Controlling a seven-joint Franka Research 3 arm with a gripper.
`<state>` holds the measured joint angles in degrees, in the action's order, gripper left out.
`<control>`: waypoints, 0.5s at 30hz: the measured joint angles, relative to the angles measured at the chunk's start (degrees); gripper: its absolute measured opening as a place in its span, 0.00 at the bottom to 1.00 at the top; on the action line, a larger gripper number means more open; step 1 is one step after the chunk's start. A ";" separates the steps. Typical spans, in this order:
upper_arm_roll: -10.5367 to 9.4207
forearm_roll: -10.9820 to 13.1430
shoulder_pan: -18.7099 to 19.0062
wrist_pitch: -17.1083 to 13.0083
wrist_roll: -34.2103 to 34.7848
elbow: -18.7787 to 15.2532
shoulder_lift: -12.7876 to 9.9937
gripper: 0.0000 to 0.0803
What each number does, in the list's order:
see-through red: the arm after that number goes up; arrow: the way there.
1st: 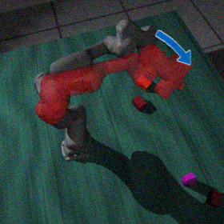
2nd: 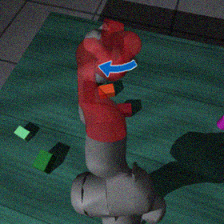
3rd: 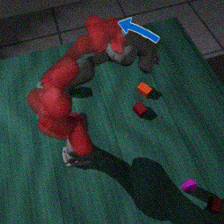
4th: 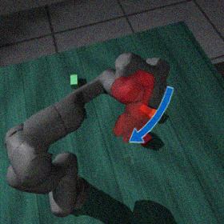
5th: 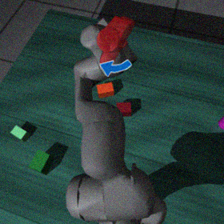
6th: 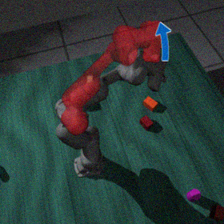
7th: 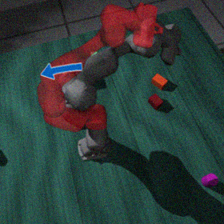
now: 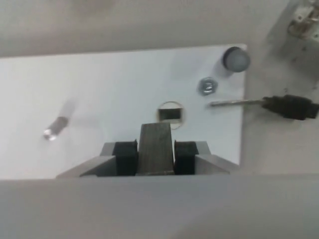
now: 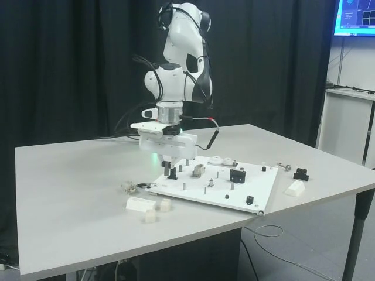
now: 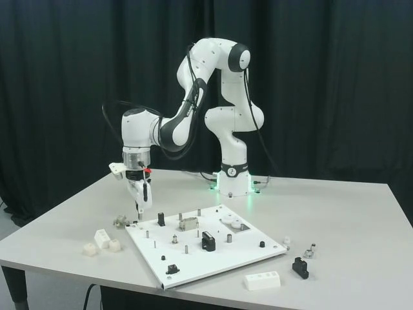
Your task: Place square peg 4.
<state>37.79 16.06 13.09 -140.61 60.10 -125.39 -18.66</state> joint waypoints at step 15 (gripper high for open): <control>4.96 -6.80 -0.12 -1.99 -0.01 -2.50 1.89 0.19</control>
<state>42.75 9.26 12.97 -142.60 60.09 -127.90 -16.77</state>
